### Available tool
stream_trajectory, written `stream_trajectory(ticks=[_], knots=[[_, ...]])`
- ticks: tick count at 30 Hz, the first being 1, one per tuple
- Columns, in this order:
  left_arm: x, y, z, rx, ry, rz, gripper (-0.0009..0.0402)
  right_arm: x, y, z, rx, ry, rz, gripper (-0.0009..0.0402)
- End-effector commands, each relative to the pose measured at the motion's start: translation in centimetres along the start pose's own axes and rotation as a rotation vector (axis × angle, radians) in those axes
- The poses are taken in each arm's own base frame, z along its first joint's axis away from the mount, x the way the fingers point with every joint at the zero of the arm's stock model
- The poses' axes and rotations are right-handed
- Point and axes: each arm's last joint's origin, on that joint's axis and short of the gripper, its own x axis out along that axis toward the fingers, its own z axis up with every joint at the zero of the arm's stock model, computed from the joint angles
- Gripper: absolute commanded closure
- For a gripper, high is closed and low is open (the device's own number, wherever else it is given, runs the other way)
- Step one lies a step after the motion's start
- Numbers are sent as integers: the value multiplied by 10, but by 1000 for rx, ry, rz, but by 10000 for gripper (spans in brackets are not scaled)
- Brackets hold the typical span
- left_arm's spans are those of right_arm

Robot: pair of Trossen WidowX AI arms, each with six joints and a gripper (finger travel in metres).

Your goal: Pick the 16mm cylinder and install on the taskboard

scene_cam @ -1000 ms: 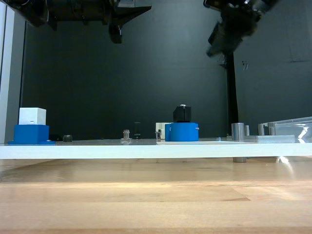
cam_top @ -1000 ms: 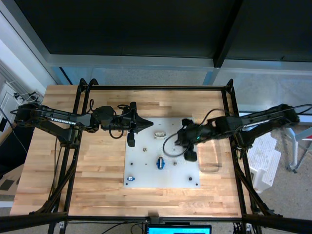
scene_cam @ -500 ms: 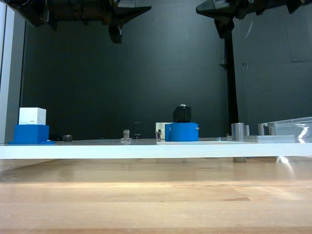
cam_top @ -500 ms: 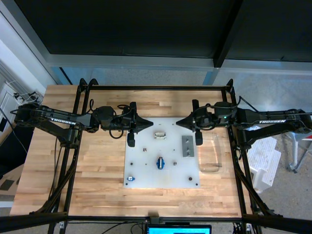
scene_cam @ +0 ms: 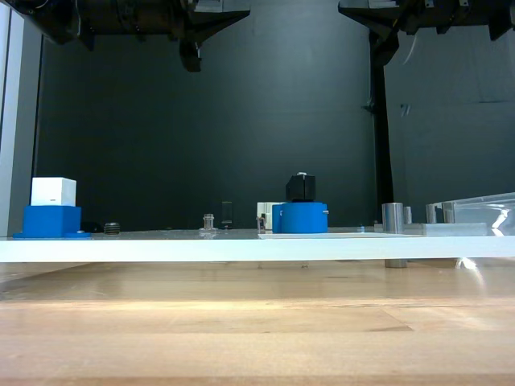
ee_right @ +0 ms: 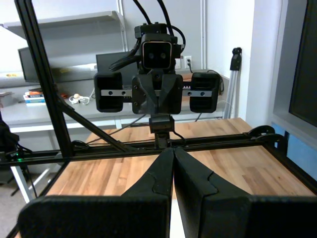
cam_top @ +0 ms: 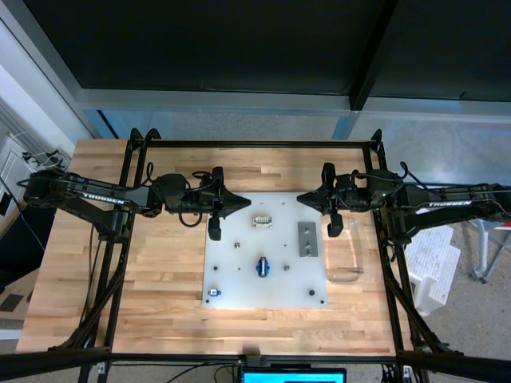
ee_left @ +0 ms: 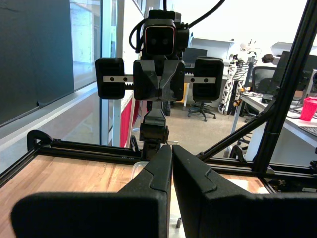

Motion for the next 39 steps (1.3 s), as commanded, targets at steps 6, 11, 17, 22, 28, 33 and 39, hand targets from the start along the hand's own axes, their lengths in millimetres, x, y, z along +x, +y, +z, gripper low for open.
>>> stream_trajectory(ticks=[6,11,17,22,28,33,39], knots=[[0,0,0,0,0,0,393,0,-1,-7,14,4,0,393],[0,0,0,0,0,0,393,0,0,-8,15,1,3,393],[0,0,0,0,0,0,393,0,0,-8,18,-5,4,393],[0,0,0,0,0,0,393,0,0,-8,19,-5,3,393],[0,0,0,0,0,0,393,0,0,-8,18,-3,2,393],[0,0,0,0,0,0,393,0,0,-8,18,-3,2,393],[0,0,0,0,0,0,393,0,0,-8,18,-3,2,393]])
